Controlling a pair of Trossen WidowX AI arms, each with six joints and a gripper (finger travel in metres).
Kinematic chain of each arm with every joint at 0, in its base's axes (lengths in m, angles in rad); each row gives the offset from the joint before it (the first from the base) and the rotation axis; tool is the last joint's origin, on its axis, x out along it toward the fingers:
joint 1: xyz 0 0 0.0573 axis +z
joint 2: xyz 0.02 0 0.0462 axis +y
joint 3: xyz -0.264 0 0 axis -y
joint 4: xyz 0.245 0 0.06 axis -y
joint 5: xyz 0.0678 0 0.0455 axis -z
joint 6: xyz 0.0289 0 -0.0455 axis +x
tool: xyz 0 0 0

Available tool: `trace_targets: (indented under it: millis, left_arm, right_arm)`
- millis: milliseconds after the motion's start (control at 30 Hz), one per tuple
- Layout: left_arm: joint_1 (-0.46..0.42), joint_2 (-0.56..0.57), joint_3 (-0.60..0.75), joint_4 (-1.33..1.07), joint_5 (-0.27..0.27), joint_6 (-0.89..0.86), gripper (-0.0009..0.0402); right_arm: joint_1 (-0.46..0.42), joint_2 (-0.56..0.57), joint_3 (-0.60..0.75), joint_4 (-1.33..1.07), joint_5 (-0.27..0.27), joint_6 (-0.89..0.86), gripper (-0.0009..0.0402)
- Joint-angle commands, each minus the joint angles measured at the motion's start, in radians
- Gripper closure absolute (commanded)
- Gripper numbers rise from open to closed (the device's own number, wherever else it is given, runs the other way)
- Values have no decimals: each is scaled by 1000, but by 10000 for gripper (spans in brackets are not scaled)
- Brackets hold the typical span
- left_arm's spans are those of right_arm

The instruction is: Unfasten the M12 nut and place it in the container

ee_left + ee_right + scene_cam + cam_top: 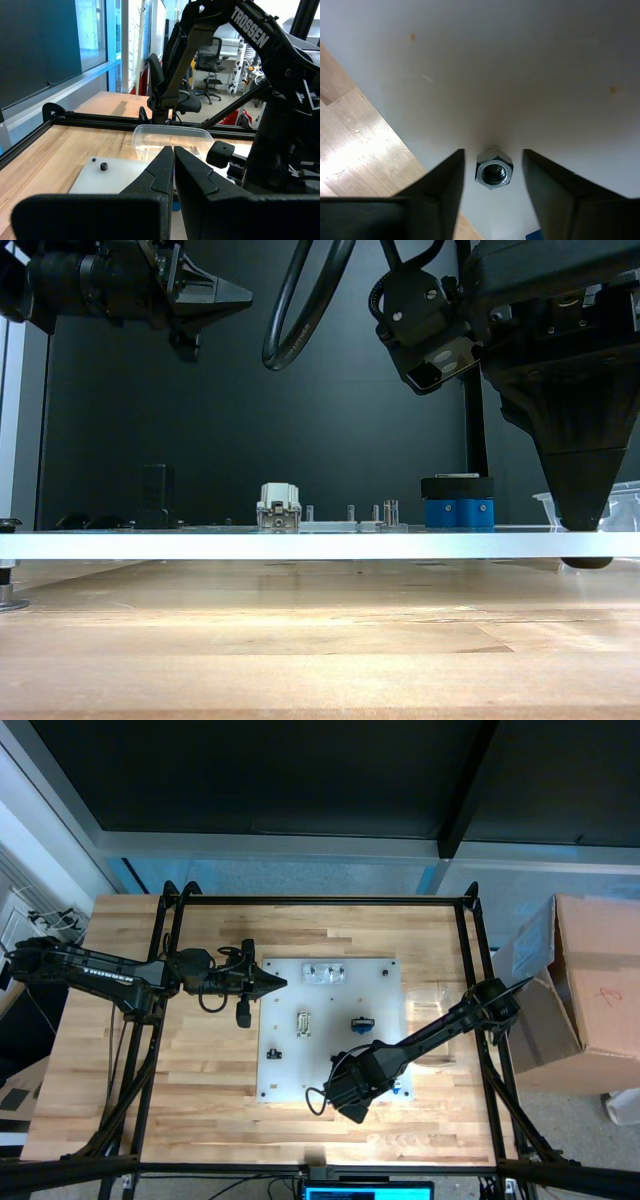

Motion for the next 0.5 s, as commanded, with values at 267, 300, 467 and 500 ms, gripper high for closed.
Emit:
trace_targets:
  millis: [267, 300, 467, 500]
  left_arm:
    - [0, 0, 0, 0, 0, 0, 393]
    - [0, 0, 0, 0, 0, 0, 393]
    - [0, 0, 0, 0, 0, 0, 393]
    - [0, 0, 0, 0, 0, 0, 393]
  right_arm:
    - [0, 0, 0, 2, -6, -185, 388]
    - [0, -1, 0, 1, -6, -249, 396]
    - [1, -1, 0, 1, -6, -655, 383]
    - [1, -1, 0, 1, -5, -747, 381]
